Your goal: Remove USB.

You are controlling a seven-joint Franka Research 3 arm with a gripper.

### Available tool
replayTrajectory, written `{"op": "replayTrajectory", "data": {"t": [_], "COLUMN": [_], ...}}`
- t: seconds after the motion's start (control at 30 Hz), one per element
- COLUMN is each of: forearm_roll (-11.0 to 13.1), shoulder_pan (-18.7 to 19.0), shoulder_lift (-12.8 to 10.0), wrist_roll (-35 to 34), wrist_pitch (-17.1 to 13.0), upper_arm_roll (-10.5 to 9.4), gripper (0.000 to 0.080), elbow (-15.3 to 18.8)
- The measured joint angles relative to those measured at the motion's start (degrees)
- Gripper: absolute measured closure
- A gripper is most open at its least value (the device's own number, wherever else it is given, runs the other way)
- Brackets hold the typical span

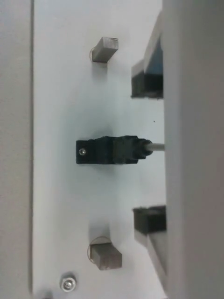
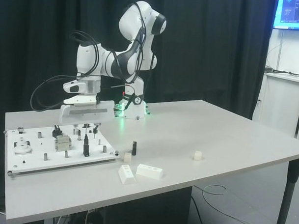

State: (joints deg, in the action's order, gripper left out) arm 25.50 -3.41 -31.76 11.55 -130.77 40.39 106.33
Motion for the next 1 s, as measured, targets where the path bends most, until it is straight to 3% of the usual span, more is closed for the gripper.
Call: {"op": "replayTrajectory", "data": {"t": [0.03, 0.07, 0.33, 0.37, 0.73, 0.77, 1.0], "forearm_roll": [0.0, 0.0, 0.1, 0.2, 0.9, 0.9, 1.1], "shoulder_pan": [-0.1, -0.2, -1.0, -1.1, -1.4, -1.4, -1.5], "shoulder_lift": [-0.1, -0.2, -0.3, -0.3, -0.4, -0.4, -0.4], "wrist_roll": [0.0, 0.0, 0.0, 0.0, 0.0, 0.0, 0.0], "wrist_pitch": [0.0, 0.0, 0.1, 0.1, 0.8, 0.8, 0.8], "upper_arm_roll": [-0.11, -0.22, -0.92, -0.96, -1.03, -1.03, -1.03], "gripper": [0.0118, 0.0298, 0.0298, 0.0653, 0.0653, 0.0774, 0.0774], "elbow": [-0.1, -0.2, -0.5, -0.5, -1.1, -1.2, -1.2]}}
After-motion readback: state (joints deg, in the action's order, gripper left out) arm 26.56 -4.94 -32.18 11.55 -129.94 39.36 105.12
